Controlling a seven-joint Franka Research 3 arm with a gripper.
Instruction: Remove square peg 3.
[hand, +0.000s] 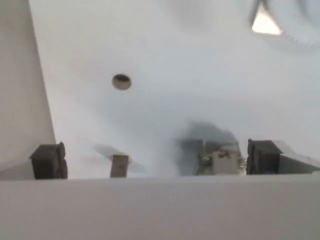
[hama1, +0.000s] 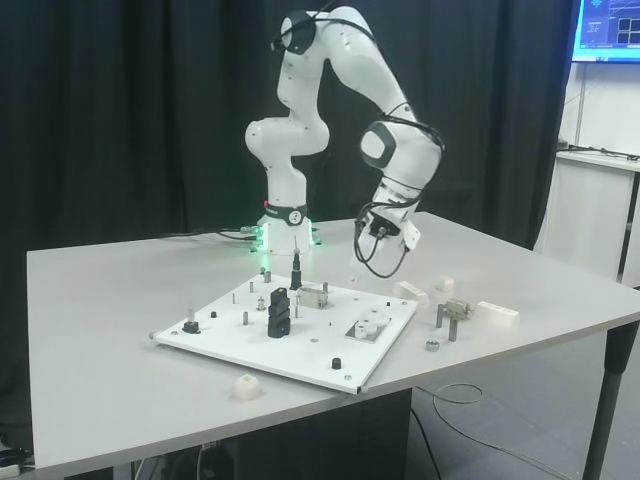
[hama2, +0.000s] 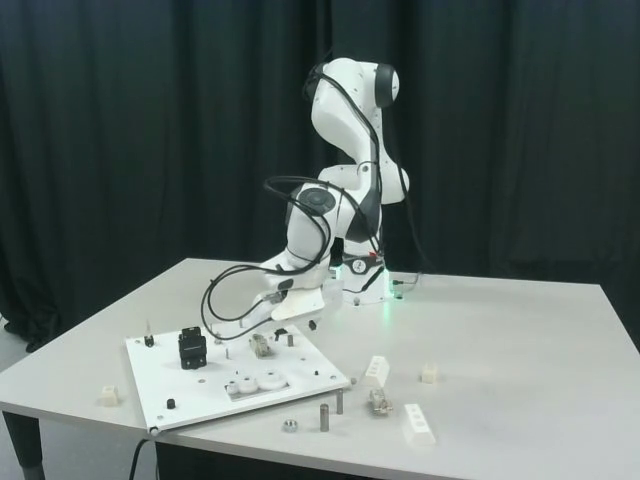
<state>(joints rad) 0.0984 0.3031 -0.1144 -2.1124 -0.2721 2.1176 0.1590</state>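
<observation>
Pincer (hama1: 385, 243) hangs above the far edge of the white board (hama1: 215, 345), carrying nothing visible; whether it is released or clenched I cannot tell. Going left to right across the board in the first room view: a small black knob (hama1: 188, 326) near the left corner, a black block (hama1: 278, 311) near the middle, a grey metal fixture (hama1: 314, 297) just behind it, and white round parts (hama1: 368, 323) toward the right edge. Which upright is square peg 3 I cannot tell; small pegs stand on the board by the black block. Judging from this, no peg is gripped: approach, grasp and lift remain.
</observation>
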